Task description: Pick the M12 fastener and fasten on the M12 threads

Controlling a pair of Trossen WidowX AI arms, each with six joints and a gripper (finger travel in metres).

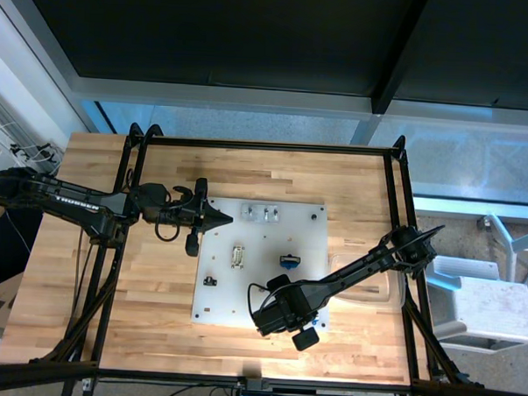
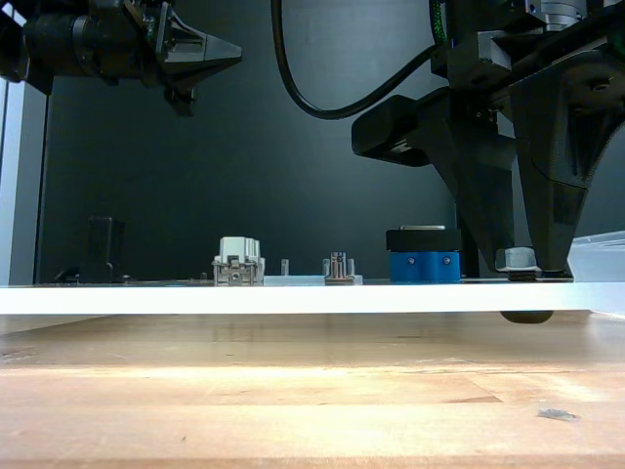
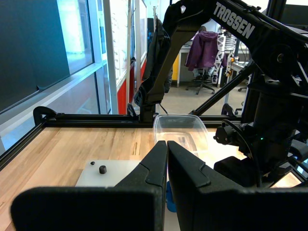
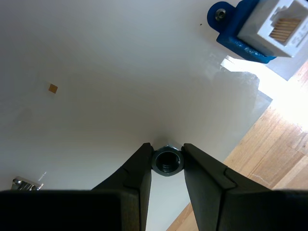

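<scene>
Two fingers (image 4: 139, 168) of the right gripper (image 4: 167, 155) pinch the silver M12 nut (image 2: 518, 259), bore upright, at the white board's (image 1: 242, 302) near right edge, stud unseen; left gripper (image 3: 167, 159), clenched empty, hangs over its far left.

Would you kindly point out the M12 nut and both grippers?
M12 nut (image 4: 167, 161): right wrist view, its threaded bore.
right gripper (image 4: 167, 150): right wrist view, between its jaw tips, board (image 4: 96, 72) near right edge.
left gripper (image 3: 167, 144): left wrist view, between shut jaw tips, above board's left edge.
</scene>
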